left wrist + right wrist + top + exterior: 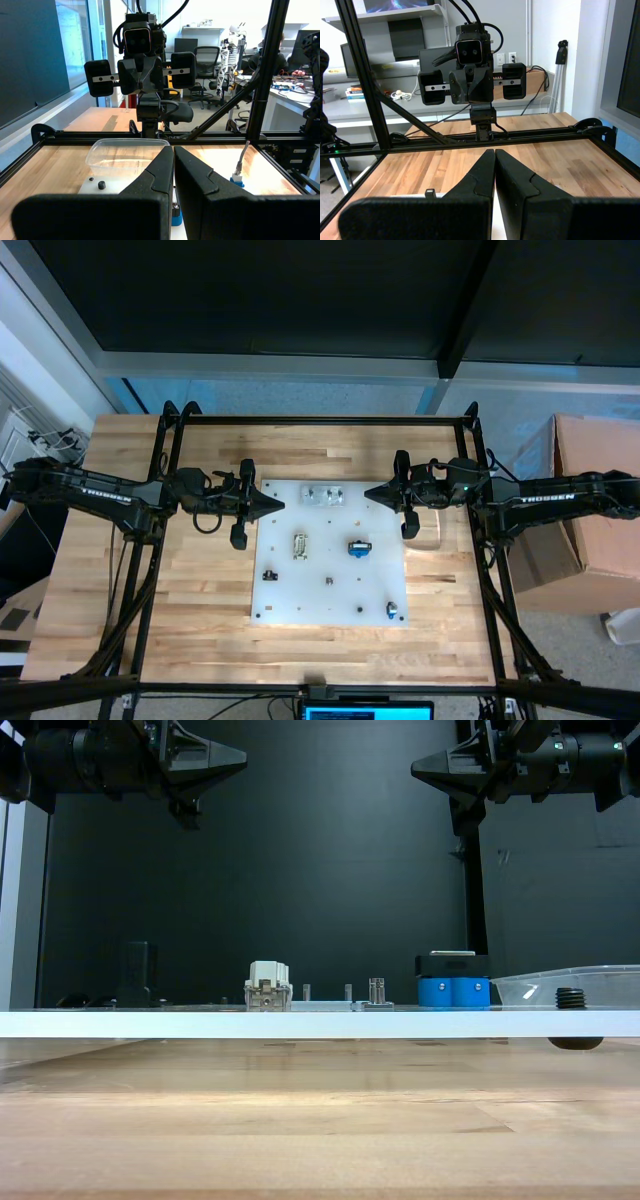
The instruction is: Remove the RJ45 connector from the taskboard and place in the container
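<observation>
Nothing is gripped yet. The left gripper (277, 506) hovers high over the left edge of the taskboard (300, 605) with its fingers pressed together and empty. The right gripper (371, 494) mirrors it over the board's far right part, also closed on nothing, and the two point level at each other. The RJ45 connector (393, 611) seems to be the small piece standing in a blue holder at the board's near right corner. The high view is too coarse there to be sure, but the left wrist view shows a pale plug rising upright out of a blue base, so it looks seated. The clear container (428, 532) lies just beside the board's right edge, under the right arm. The step in hand is the approach, and the right arm looks the better choice, being closer to both the plug and the container. To do it well, the gripper should spread its fingers before descending, tip downward and come in directly above the corner. It should then settle with one finger on each broad face of the plug body, low enough to squeeze the latch tab. The pull should run straight along the socket's axis, without rocking, because a sideways tug would likely jam the latch or drag the board.
</observation>
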Controlling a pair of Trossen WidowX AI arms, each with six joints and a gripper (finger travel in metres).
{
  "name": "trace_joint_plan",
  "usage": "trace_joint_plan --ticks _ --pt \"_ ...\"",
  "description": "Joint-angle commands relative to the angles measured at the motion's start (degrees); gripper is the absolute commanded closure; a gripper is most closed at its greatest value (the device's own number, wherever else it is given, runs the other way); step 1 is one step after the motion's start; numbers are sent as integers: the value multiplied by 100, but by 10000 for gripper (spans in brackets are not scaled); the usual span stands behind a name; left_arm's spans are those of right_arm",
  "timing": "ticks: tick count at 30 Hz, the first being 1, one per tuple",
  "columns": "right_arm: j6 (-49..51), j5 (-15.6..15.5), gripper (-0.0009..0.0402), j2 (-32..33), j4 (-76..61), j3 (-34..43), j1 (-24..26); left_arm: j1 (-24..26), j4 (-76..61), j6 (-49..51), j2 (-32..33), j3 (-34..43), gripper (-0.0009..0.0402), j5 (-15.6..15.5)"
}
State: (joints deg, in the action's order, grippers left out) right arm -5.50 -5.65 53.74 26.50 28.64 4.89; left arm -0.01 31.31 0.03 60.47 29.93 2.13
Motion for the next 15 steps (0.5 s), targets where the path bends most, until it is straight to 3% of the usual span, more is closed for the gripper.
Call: trace_joint_plan --ticks 1,15 --pt "0 0 393 0 0 -2 -4 0 2 -2 0 2 393 2" --pt "-125 7 394 -2 -304 168 -50 0 2 -2 0 2 393 2"
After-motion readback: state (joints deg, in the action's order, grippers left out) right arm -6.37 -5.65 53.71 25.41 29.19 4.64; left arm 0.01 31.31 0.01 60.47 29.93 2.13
